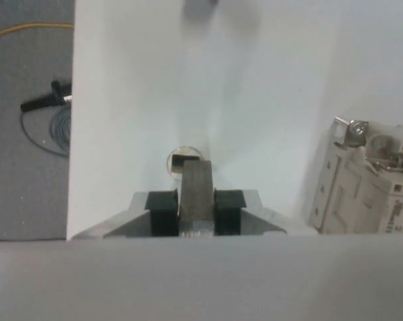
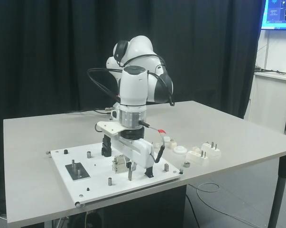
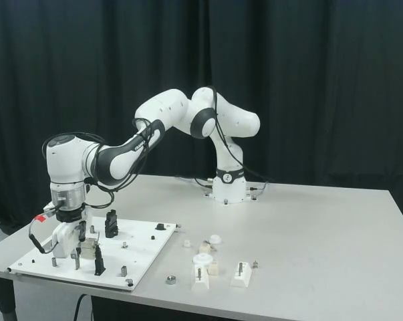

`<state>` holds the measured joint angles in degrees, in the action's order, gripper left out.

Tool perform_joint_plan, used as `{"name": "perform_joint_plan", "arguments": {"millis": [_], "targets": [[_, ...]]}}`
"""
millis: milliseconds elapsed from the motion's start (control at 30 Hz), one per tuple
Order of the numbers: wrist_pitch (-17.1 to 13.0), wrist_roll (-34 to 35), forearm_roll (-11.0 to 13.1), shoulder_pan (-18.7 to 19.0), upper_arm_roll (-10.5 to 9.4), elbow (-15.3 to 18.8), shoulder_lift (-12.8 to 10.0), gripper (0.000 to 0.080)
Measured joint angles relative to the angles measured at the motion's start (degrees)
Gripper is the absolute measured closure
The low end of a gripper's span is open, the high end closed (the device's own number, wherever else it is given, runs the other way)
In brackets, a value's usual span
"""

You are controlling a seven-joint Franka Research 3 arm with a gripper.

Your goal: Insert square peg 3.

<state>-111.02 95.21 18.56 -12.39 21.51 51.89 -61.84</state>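
Note:
My gripper [image 1: 196,212] is shut on a grey square peg [image 1: 196,184], which stands upright between the black fingers [image 1: 162,208]. Just past the peg's lower end, a round hole [image 1: 178,160] with a dark square recess shows in the white board [image 1: 268,100]. In the first room view the gripper [image 2: 129,166] holds the peg [image 2: 129,174] near the board's [image 2: 97,184] front edge, its tip close to the surface. The second room view shows the gripper [image 3: 76,253] at the board's [image 3: 144,255] near left part. Whether the peg tip touches the board, I cannot tell.
A grey connector block [image 1: 365,184] stands on the board close beside the gripper [image 2: 118,164]. A black holder [image 2: 105,142], a metal plate with posts [image 2: 77,171], a black clip [image 2: 149,172] and several short pegs also stand there. White parts [image 2: 204,152] lie on the table beyond the board.

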Motion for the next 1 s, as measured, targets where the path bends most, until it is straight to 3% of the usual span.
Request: {"name": "perform_joint_plan", "arguments": {"millis": [1000], "targets": [[-1.1,1.7,0.0,0.1,0.00,-0.3,-0.5,0.0693]]}}
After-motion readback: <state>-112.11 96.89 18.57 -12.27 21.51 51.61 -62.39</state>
